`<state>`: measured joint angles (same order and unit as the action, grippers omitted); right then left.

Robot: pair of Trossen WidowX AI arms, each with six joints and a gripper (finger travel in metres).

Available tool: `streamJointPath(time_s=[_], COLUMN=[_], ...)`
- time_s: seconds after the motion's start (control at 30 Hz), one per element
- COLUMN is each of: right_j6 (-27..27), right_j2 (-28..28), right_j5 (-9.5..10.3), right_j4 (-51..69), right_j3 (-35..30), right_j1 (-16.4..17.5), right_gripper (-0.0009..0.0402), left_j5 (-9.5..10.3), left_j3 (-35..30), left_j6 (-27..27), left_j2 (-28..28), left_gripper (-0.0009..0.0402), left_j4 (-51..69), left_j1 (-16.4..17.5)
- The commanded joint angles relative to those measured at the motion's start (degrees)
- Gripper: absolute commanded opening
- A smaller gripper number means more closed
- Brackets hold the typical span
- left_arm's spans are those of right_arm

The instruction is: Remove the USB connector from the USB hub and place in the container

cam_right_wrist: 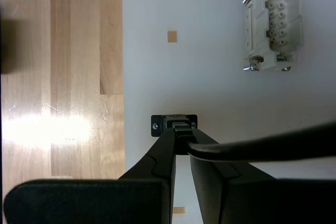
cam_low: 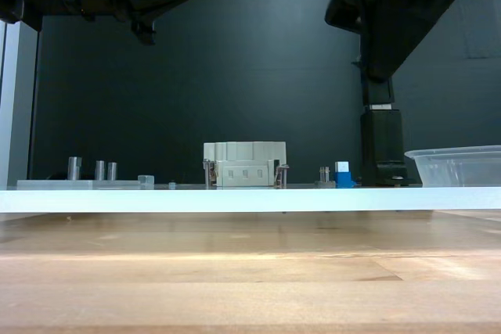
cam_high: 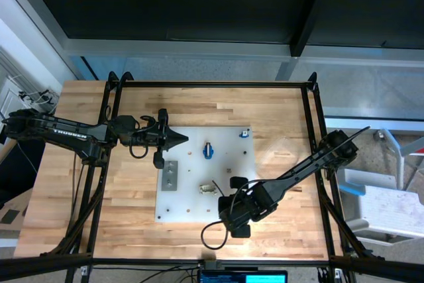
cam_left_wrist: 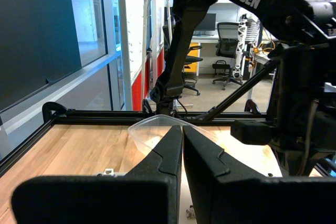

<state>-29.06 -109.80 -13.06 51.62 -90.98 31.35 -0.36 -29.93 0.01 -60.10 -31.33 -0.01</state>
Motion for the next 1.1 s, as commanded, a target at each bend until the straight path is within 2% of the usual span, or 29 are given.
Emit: streamJointPath(time_s=[0.03,0.13,0.63,0.83,1.03,1.1], right_j6=[1.09,1.27,0.09,-0.92,-3.56,-4.48], right_j2=[-0.81,-1.31,-0.11,1.49,3.96,4.94], right_j5=[0.24,0.98,0.57,-2.08,-2.54,-3.65], right_j4=[1.01,1.29,-1.73,-2.73,-7.54,-9.51], right_j3=[-1.77,-2.21,0.24,1.92,6.62,8.46], right_j1=[-0.26,-0.42,0.26,1.27,2.40,2.93], right_gripper=[0.0000,0.0000,0.0000,0.0000,0.0000,0.0000], left_j5=[0.00,0.00,-0.02,0.00,0.00,0.00], left_j3=[-0.02,-0.02,-0.02,-0.02,-0.02,-0.02], left_j6=[-0.02,-0.02,-0.02,-0.02,-0.02,-0.02], left_j2=[0.00,0.00,0.00,0.00,0.00,0.00], left_gripper=[0.0001,0.0001,0.0001,0.0001,0.0001,0.0001], left_j4=[-0.02,-0.02,-0.02,-0.02,-0.02,-0.02], left_j1=[0.02,0.00,0.00,0.00,0.00,0.00])
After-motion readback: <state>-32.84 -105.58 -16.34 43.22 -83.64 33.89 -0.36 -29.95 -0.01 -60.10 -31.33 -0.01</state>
